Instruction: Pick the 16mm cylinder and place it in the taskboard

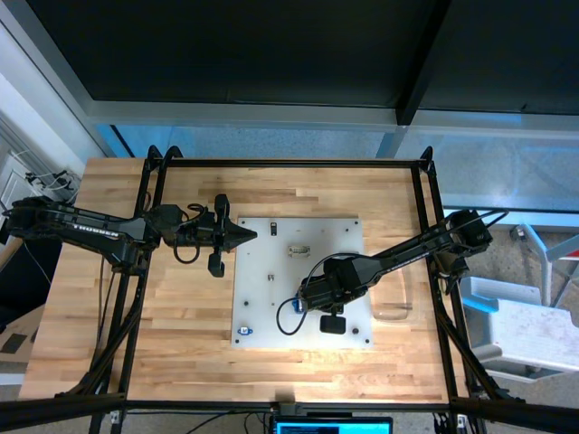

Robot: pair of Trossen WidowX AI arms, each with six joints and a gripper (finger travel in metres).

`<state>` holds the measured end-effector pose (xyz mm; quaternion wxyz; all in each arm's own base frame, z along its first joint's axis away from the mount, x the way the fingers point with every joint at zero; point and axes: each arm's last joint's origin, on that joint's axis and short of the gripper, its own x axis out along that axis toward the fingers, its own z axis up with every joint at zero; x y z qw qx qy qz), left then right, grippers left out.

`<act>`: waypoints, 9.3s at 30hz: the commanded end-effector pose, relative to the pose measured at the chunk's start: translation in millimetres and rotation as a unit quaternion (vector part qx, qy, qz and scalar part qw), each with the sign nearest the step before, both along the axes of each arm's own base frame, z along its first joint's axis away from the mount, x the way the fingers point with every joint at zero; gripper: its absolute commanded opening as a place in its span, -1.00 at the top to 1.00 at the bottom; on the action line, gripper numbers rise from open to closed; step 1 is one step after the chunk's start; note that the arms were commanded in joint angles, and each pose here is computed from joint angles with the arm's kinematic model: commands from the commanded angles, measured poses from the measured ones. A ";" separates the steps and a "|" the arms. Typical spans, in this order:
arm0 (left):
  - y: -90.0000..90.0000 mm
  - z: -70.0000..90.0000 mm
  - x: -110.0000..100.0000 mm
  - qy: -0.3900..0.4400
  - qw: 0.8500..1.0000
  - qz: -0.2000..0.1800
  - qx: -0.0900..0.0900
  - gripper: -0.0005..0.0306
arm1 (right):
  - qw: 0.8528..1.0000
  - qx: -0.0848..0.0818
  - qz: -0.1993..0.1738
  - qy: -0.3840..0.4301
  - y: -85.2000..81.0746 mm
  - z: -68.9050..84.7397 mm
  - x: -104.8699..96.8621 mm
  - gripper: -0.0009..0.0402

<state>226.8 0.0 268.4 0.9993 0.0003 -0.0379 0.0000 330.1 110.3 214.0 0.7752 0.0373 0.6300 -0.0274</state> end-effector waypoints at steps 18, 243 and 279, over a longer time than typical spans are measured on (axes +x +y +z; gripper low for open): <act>0.0 0.2 0.0 0.000 1.000 0.000 0.000 0.96 | 1.000 0.007 0.009 0.008 4.1 -1.9 -2.8 0.82; 0.1 0.2 0.0 0.000 1.000 0.000 0.000 0.96 | 0.999 0.014 0.015 -0.039 -0.5 38.3 -24.0 -0.27; 0.0 0.2 0.0 0.000 1.000 0.000 0.000 0.97 | 0.999 0.013 0.015 -0.039 -0.7 38.3 -24.1 -0.27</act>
